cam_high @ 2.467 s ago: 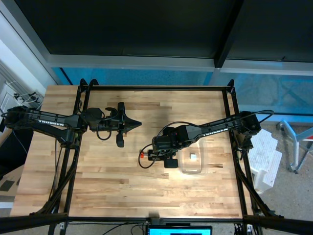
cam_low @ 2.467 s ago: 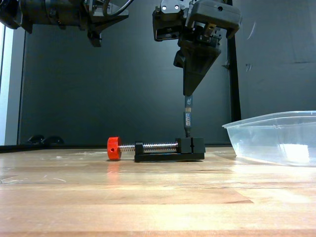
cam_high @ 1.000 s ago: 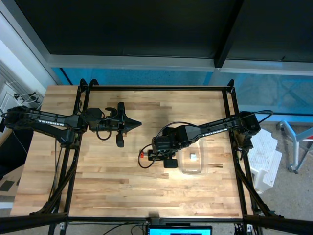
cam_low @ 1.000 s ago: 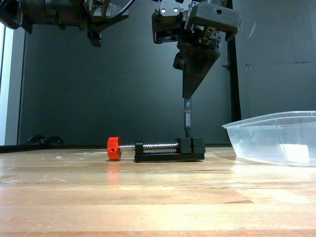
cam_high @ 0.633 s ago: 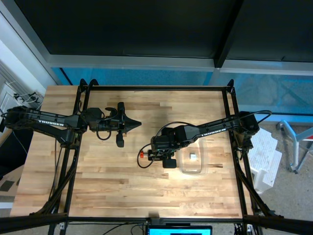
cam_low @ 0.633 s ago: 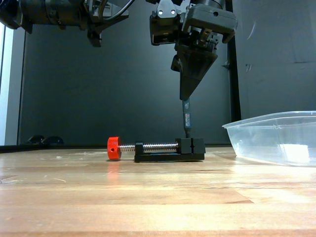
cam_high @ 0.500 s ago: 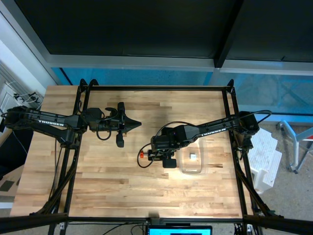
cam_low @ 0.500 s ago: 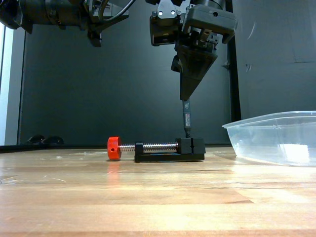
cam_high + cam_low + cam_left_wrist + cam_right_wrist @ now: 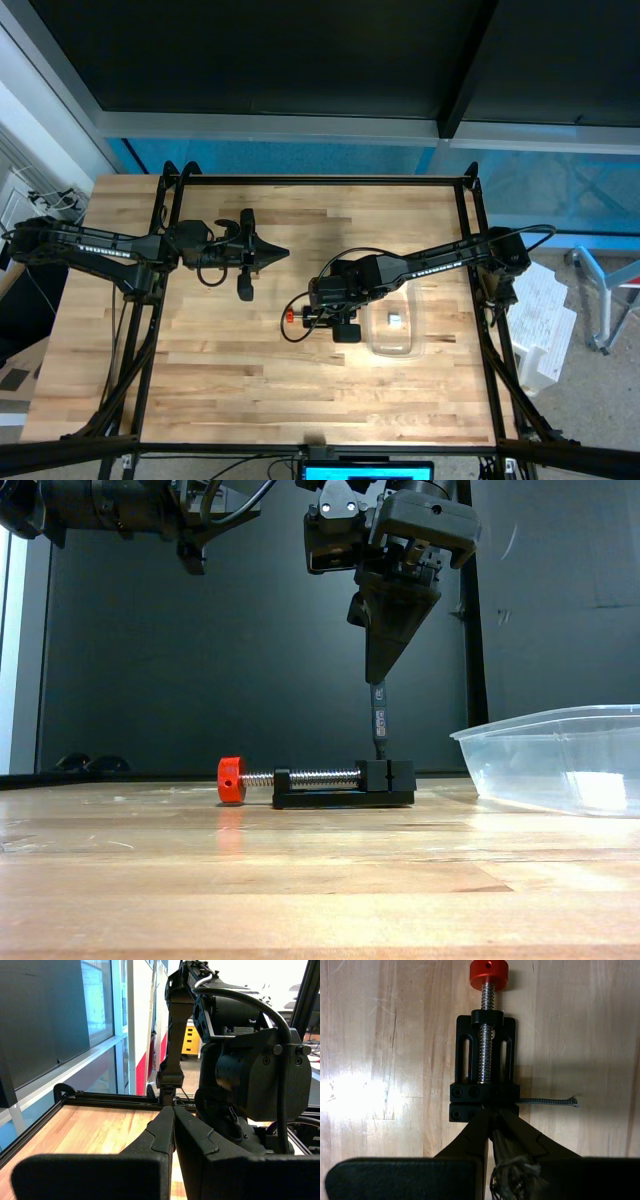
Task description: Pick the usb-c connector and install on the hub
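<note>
Two arms in shot, and plenty is masked. From above, the right gripper (image 9: pixel 336 318) sits mid-frame over the hub (image 9: pixel 292 316), so only the red knob peeks out at its left, and the connector can't be made out there. The low view settles it: the gripper points straight down, tips pinched on the connector (image 9: pixel 378 720). It stands upright with its lower end at the right block of the hub (image 9: pixel 345 783); seated or just touching, can't tell. At the right wrist, the fingers (image 9: pixel 472 1135) hide that joint. The left gripper (image 9: pixel 283 253) hangs left of centre, well apart, fingers (image 9: pixel 162 1132) pressed together. A clear tray (image 9: pixel 560 750) sits lower right, cropped by the frame, with something pale blurred inside. Pale wood table (image 9: pixel 220 380), glare patch, dark wall behind, blue floor beyond.
</note>
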`<act>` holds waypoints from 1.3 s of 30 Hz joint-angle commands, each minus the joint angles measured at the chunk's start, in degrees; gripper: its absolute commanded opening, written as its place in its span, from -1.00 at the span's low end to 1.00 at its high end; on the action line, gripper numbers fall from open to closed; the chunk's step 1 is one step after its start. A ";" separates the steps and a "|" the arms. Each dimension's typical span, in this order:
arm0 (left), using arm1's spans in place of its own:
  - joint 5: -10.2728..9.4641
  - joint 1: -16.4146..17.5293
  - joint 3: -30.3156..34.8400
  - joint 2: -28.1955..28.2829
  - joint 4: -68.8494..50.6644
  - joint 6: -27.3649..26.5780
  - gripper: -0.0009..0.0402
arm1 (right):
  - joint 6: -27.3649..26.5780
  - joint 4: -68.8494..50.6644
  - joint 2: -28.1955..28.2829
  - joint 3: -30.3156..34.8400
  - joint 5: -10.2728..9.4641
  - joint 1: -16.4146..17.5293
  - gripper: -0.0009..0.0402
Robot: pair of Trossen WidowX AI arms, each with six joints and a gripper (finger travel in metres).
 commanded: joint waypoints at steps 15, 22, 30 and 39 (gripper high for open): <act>0.02 0.02 0.00 0.00 0.00 0.02 -0.96 | 0.35 -2.75 -4.50 -0.04 -0.04 0.00 -0.20; 0.02 0.02 0.00 0.00 0.00 0.02 -0.96 | 0.26 -3.48 -8.59 -1.77 -0.04 0.00 -0.06; 0.02 0.02 0.00 0.00 0.00 0.02 -0.96 | 0.24 -2.71 -9.84 -2.73 -0.02 0.00 -0.08; 0.02 0.02 0.00 0.00 0.00 0.02 -0.96 | -1.55 2.64 -13.18 -5.27 0.13 -0.04 -0.20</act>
